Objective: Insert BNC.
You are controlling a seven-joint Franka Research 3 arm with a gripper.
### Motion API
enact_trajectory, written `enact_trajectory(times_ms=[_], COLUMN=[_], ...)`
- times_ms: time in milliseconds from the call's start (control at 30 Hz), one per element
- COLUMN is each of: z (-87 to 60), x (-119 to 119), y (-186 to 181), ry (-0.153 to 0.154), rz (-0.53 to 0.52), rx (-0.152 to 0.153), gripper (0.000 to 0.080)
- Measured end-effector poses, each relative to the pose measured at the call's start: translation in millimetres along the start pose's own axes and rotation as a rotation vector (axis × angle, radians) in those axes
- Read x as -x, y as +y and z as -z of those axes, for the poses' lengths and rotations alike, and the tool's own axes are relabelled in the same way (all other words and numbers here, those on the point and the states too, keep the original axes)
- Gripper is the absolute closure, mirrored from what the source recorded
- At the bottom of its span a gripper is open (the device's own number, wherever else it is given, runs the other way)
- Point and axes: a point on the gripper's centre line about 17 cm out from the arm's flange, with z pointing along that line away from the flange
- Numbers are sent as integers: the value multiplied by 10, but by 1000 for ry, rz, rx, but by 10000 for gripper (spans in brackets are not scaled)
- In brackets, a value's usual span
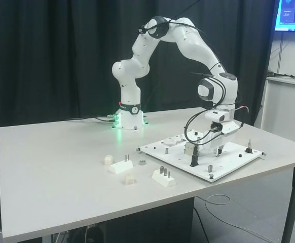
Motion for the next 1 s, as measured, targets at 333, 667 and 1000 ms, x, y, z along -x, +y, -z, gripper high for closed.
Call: enact_trajectory(times_ms=[333,667,1000], z=[0,-1,-3], x=[0,1,2], y=[1,3,2], ry=[0,0,-1], rz=[-73,-112,-39], rx=[0,0,0], gripper=[679,679,679])
